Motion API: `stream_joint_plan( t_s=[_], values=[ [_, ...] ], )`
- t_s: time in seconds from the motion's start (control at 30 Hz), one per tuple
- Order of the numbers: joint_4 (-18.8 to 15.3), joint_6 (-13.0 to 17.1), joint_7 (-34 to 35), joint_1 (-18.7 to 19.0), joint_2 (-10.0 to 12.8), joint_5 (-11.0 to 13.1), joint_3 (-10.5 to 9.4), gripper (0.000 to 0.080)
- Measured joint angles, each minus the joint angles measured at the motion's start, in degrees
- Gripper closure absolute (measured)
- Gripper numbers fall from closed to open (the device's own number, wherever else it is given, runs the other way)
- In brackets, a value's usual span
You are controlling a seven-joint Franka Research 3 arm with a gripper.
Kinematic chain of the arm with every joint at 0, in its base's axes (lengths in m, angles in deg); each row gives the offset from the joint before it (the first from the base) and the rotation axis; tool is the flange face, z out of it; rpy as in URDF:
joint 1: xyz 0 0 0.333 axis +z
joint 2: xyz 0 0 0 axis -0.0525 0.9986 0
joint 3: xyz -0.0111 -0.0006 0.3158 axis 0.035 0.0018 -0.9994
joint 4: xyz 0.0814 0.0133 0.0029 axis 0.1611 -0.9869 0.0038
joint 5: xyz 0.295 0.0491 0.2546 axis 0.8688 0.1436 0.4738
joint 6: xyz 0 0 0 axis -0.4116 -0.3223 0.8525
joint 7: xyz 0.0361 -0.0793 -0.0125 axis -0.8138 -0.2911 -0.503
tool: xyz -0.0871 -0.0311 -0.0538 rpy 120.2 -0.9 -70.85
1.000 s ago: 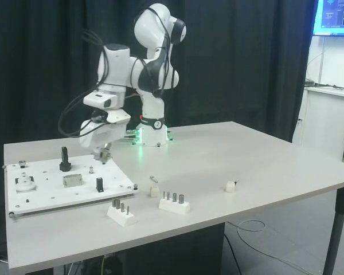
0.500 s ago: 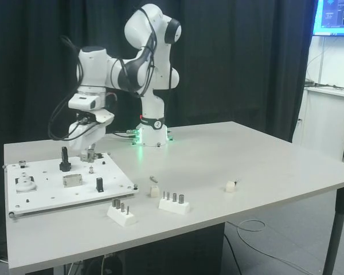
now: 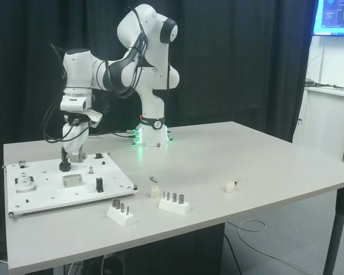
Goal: Insert waterproof.
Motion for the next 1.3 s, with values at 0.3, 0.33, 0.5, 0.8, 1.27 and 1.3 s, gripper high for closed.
stream_joint_plan(
  t_s=[0.3, 0.33, 0.5, 0.8, 1.27, 1.3],
  values=[
    [-1.15, 0.84, -8.52, -1.45, 0.14, 1.68, 0.0, 0.0491],
    [-1.28, 0.87, -8.78, -1.55, 0.15, 2.08, 0.0, 0.0491],
    [-1.95, 0.95, -8.86, -2.02, 0.24, 4.91, 0.0, 0.0491],
    [-2.24, 1.03, -15.28, -2.39, 0.63, 6.33, -0.02, 0.0491],
    [-2.27, 1.9, -24.87, -2.56, 1.39, 6.36, -0.02, 0.0491],
    [-2.27, 1.92, -25.65, -2.56, 1.48, 6.36, -0.02, 0.0491]
  ],
)
